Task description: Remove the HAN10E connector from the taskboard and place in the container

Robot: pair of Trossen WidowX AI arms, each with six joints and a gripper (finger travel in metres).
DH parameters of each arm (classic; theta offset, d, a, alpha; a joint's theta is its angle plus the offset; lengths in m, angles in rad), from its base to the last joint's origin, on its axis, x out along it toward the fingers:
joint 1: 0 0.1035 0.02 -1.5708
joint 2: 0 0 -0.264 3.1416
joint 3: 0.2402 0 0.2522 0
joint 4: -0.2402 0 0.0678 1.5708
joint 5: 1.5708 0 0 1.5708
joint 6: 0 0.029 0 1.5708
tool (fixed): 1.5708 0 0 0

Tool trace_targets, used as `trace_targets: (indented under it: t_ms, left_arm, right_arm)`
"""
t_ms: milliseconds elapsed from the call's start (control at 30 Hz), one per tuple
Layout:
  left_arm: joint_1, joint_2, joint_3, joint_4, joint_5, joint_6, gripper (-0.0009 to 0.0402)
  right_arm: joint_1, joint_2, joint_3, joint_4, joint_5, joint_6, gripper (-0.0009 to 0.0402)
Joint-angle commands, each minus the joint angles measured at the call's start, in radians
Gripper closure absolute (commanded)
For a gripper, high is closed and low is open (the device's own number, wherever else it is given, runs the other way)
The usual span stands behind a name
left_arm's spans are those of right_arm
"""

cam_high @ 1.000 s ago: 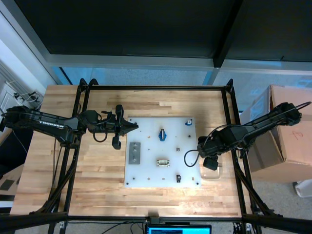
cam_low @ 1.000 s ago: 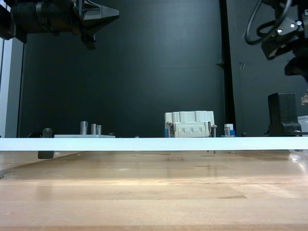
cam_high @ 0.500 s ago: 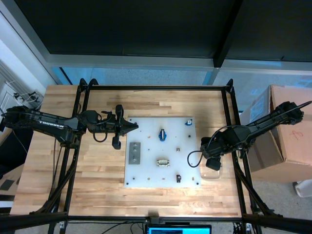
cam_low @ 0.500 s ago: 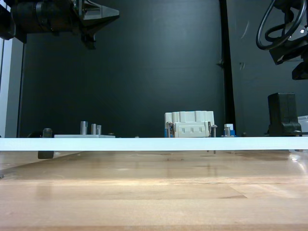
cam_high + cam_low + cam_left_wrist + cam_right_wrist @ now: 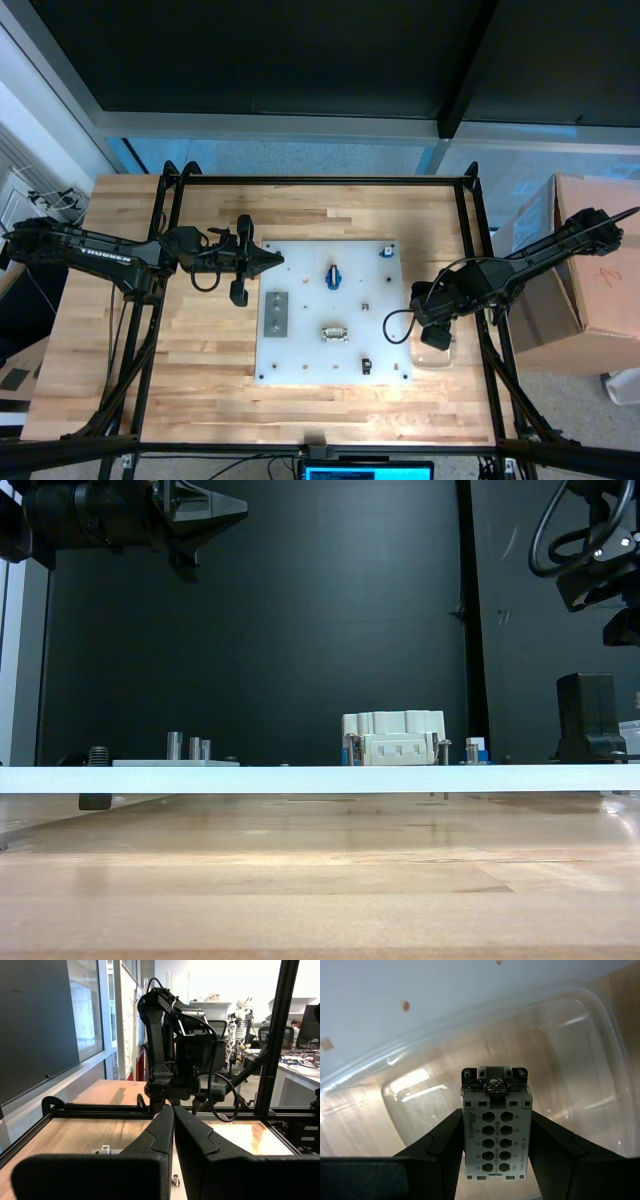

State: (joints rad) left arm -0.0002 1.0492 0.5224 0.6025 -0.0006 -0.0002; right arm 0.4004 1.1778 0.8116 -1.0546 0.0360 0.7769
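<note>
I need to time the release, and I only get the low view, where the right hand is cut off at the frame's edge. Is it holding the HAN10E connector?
Observer: Yes. The right wrist view shows the right hand shut on the HAN10E connector, gripped by its sides, with the pin face toward the camera.
Operator: Is it over the container?
Observer: In that view the clear container lies directly behind the connector. The high view puts the hand above it, just off the right edge of the taskboard.
Operator: And the left hand?
Observer: The left hand is shut with nothing in it, raised by the board's far left corner.
</note>
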Motion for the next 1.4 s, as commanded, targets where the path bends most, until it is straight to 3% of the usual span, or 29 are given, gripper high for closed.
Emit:
trace_targets:
  t_ms: [33, 433, 933, 1400]
  left_arm:
    - [0.0, 0.0, 0.0, 0.0, 0.0, 0.0, 0.0393]
    - [0.0, 0.0, 0.0, 0.0, 0.0, 0.0, 0.0393]
    - [0.0, 0.0, 0.0, 0.0, 0.0, 0.0, 0.0393]
    - [0.0, 0.0, 0.0, 0.0, 0.0, 0.0, 0.0393]
  right_arm:
    - [0.002, 0.001, 0.0, 0.02, -0.002, 0.001, 0.0393]
    - [0.006, 0.005, -0.01, 0.045, 0.002, 0.035, 0.0393]
    - [0.013, 0.009, -0.235, 0.262, -0.034, 0.131, 0.0393]
    - [0.022, 0.009, -0.286, 0.264, -0.036, 0.132, 0.0393]
